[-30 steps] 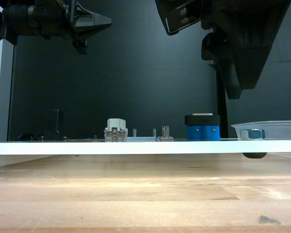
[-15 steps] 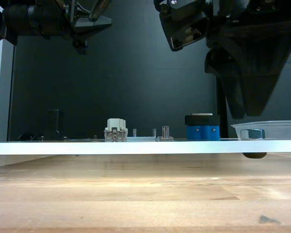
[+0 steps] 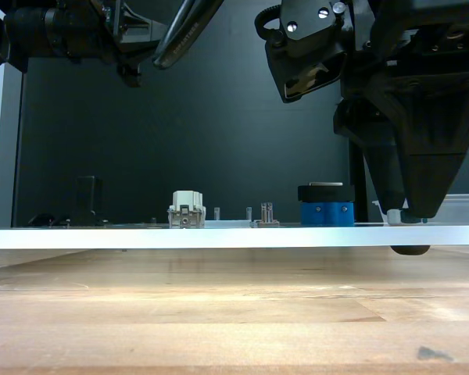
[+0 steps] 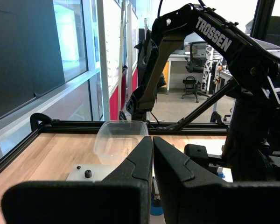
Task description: Unfasten the M12 fastener and place in the container
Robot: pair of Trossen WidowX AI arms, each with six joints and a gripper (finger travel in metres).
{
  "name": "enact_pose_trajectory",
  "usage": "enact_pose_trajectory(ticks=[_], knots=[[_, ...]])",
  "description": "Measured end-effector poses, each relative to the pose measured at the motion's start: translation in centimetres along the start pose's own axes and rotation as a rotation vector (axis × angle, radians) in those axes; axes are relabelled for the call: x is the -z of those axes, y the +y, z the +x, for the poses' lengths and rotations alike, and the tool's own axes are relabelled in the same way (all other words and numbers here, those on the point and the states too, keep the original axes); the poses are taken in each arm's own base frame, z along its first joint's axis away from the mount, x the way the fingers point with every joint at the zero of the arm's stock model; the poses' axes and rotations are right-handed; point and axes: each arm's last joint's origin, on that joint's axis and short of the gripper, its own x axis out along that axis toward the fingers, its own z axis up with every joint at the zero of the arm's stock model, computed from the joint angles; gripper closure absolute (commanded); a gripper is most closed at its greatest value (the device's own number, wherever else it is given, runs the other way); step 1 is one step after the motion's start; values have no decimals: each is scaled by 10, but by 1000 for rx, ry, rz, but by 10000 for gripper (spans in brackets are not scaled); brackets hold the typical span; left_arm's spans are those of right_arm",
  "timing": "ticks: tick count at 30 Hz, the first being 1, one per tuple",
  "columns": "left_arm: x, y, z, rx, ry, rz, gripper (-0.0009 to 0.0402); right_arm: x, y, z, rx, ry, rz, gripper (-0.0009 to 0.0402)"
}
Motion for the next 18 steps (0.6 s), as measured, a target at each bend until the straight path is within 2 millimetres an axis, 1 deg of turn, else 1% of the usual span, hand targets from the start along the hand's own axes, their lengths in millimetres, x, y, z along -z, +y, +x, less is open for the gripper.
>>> enact_pose_trajectory(ticks=[7, 9, 12, 18], knots=[[0, 0, 0, 0, 0, 0, 393, 0, 0, 3, -10, -12, -4, 142], [0, 0, 0, 0, 0, 0, 393, -1, 1, 5, -16, -16, -4, 148], [0, 0, 0, 0, 0, 0, 393, 0, 1, 5, -23, -14, -4, 169], [0, 0, 0, 0, 0, 0, 393, 0, 1, 5, -26, -12, -3, 233]])
